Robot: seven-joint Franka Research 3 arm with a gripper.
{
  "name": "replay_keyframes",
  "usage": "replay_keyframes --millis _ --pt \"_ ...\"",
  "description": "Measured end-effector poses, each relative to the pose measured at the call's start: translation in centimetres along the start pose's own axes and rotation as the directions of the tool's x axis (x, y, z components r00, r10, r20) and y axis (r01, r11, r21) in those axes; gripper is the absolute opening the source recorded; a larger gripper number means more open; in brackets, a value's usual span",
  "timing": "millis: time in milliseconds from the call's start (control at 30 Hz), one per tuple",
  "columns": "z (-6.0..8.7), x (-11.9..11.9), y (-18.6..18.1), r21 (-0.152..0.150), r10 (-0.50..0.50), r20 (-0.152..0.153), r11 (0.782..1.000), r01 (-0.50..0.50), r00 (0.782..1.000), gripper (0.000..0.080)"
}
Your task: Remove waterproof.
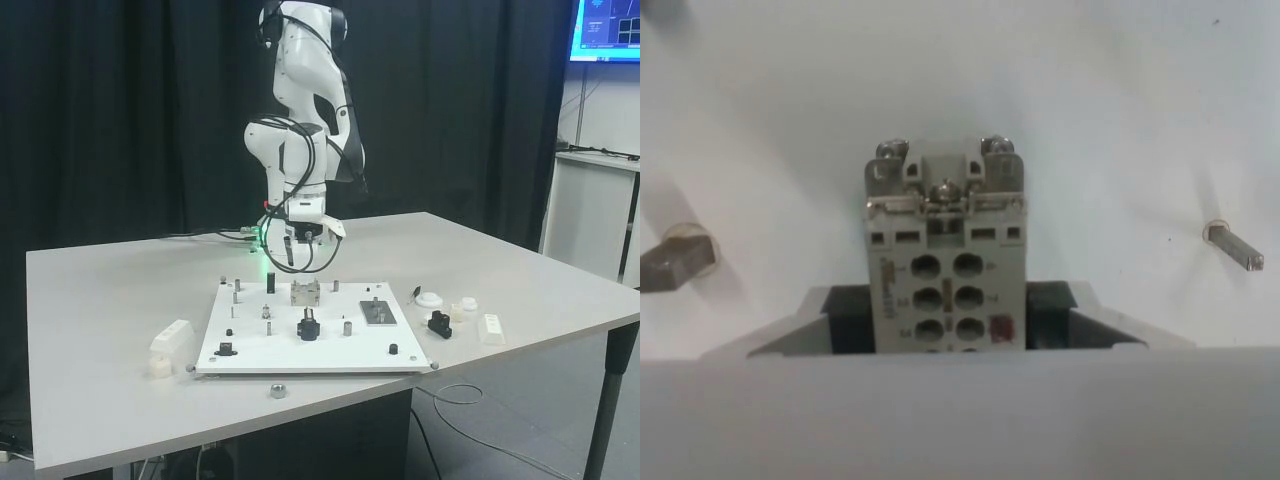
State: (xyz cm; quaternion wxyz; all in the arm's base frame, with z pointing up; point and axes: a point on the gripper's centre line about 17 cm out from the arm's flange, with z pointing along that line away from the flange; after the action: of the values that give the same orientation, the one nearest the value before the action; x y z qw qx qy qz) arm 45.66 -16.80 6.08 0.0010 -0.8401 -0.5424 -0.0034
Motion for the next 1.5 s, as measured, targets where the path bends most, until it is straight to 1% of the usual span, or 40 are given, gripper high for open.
replay_keyframes --millis 1033,1500 --pt "-0.15 0.00 0.02 0.007 -0.002 -0.001 1.000 0.002 1.000 0.0311" --pt "-0.42 0.02 0.05 0.015 -0.001 -0.003 1.000 0.001 1.000 0.0311"
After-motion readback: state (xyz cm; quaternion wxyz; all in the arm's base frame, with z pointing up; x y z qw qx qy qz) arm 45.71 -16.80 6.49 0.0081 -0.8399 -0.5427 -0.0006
